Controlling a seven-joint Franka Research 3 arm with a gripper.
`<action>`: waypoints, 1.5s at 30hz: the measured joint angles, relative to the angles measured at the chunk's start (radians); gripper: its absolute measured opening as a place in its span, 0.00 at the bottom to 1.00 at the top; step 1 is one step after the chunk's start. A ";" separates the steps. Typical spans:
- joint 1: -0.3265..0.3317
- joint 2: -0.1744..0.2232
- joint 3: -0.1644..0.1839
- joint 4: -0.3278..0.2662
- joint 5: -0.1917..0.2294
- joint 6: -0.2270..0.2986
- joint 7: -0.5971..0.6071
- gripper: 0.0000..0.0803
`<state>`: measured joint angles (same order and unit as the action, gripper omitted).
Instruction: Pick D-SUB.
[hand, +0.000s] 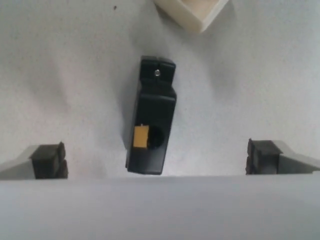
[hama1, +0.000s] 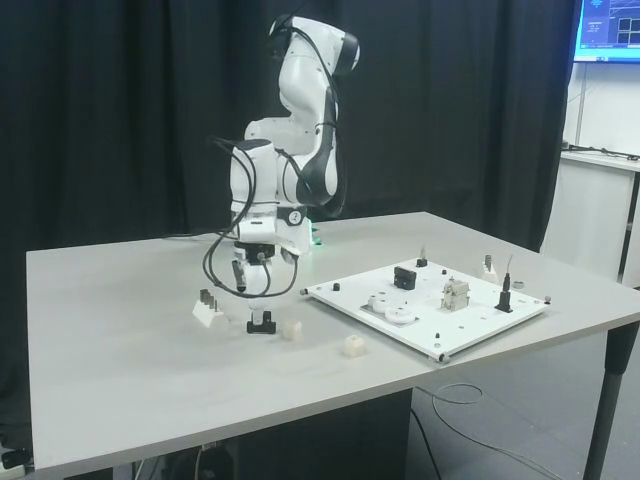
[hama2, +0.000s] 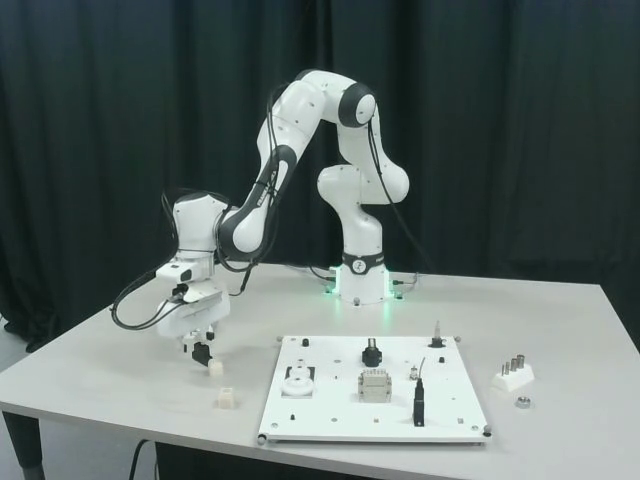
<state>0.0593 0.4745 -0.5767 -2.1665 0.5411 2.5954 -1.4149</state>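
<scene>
The black D-SUB (hand: 150, 122) lies flat on the grey surface (hand: 60, 75), untouched, directly under the hand (hand: 155, 159), whose two fingers (hand: 49, 161) stand spread wide apart on either side of it. A small block (hand: 192, 11) sits just beyond the connector.

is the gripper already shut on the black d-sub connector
No, in the wrist view the gripper is open, its fingers standing apart on either side of the D-SUB connector, which lies on the table.
</scene>
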 joint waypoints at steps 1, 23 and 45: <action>0.000 -0.003 0.000 0.000 0.000 -0.002 0.002 0.99; 0.022 -0.117 -0.036 -0.001 -0.048 -0.085 0.109 1.00; 0.054 -0.206 -0.050 0.011 -0.256 -0.140 0.341 1.00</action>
<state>0.1131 0.2689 -0.6266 -2.1550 0.2853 2.4550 -1.0743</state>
